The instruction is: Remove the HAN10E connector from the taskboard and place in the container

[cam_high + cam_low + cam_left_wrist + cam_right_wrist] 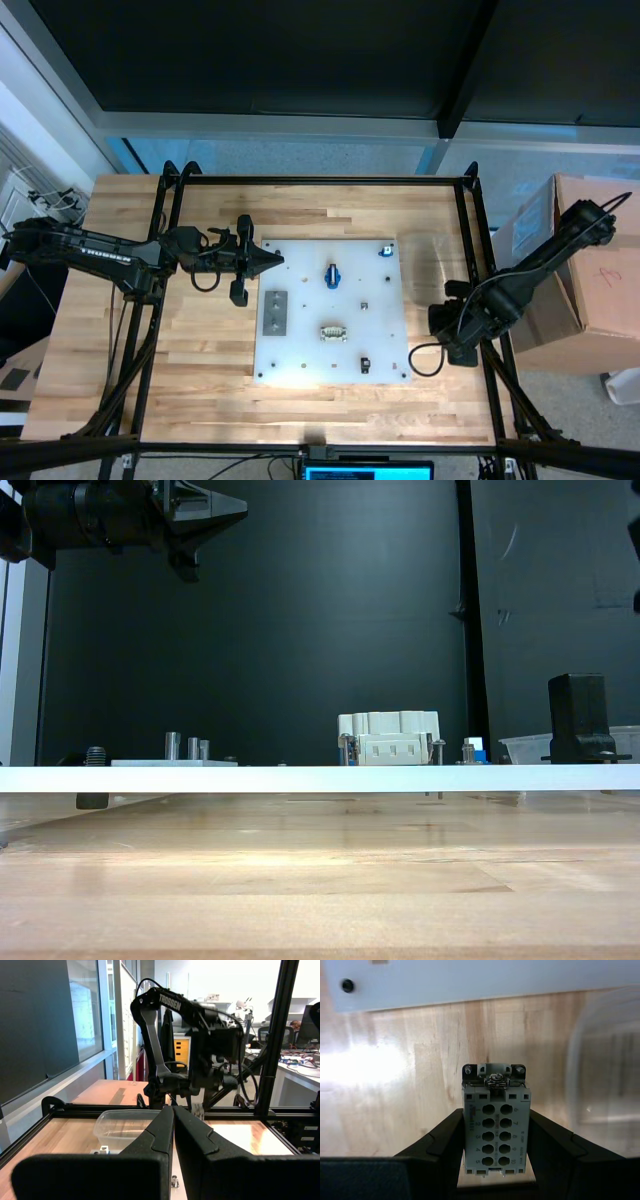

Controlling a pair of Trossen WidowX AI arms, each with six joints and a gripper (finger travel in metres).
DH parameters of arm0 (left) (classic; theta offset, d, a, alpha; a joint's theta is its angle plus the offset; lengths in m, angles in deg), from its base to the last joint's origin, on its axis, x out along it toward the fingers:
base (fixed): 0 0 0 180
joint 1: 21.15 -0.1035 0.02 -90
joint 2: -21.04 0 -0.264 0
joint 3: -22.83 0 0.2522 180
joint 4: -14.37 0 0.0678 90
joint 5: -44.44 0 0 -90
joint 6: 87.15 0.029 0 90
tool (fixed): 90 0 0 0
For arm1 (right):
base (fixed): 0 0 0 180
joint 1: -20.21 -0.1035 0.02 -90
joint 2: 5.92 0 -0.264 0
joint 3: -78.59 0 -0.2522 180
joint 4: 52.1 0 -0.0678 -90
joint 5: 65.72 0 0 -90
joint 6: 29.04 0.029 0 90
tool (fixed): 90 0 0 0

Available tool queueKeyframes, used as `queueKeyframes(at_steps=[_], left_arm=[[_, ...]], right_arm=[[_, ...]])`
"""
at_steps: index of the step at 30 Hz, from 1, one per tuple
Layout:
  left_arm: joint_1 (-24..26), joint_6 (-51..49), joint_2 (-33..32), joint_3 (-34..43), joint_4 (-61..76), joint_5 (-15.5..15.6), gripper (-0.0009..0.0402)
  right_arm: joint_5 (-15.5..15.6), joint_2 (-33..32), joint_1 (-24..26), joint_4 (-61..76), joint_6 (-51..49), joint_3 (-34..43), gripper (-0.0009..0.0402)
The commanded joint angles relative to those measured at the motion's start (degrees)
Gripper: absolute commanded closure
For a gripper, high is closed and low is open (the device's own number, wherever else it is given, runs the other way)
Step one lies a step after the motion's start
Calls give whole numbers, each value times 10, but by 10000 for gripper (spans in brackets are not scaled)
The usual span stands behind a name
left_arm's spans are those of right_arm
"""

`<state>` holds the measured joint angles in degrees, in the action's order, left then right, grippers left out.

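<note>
White taskboard [300,350] mid-frame, clear plastic container [428,265] beside its upper right corner. At the board's left edge, left gripper [275,258], fingers pressed together. Lower right of the board, right gripper [495,1120] clamping HAN10E connector [495,1132], clear of the board, outside the container.

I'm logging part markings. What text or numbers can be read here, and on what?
"TROSSEN": on the right arm, left wrist view; fainter on the left arm.
"5", "10": socket numbers on the HAN10E connector held in the right gripper, over the table beside the container.
Fine print along the connector's edge: too blurred.
Left gripper, shut above the taskboard's left edge: no text.
</note>
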<state>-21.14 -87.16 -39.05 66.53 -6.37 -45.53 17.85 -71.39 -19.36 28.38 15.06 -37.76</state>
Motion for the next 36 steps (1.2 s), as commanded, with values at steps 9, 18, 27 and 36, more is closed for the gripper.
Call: queueKeyframes(at_steps=[9,18,27,36], left_arm=[[0,0,0,0,0,0,393],[0,0,0,0,0,0,393],[0,0,0,0,0,0,393],[0,0,0,0,0,0,393]], right_arm=[[0,19,45,38,-16,16,384],[-1,25,211,43,-115,11,384],[-1,25,402,37,-222,-3,384],[0,23,528,-67,-240,-70,384]])
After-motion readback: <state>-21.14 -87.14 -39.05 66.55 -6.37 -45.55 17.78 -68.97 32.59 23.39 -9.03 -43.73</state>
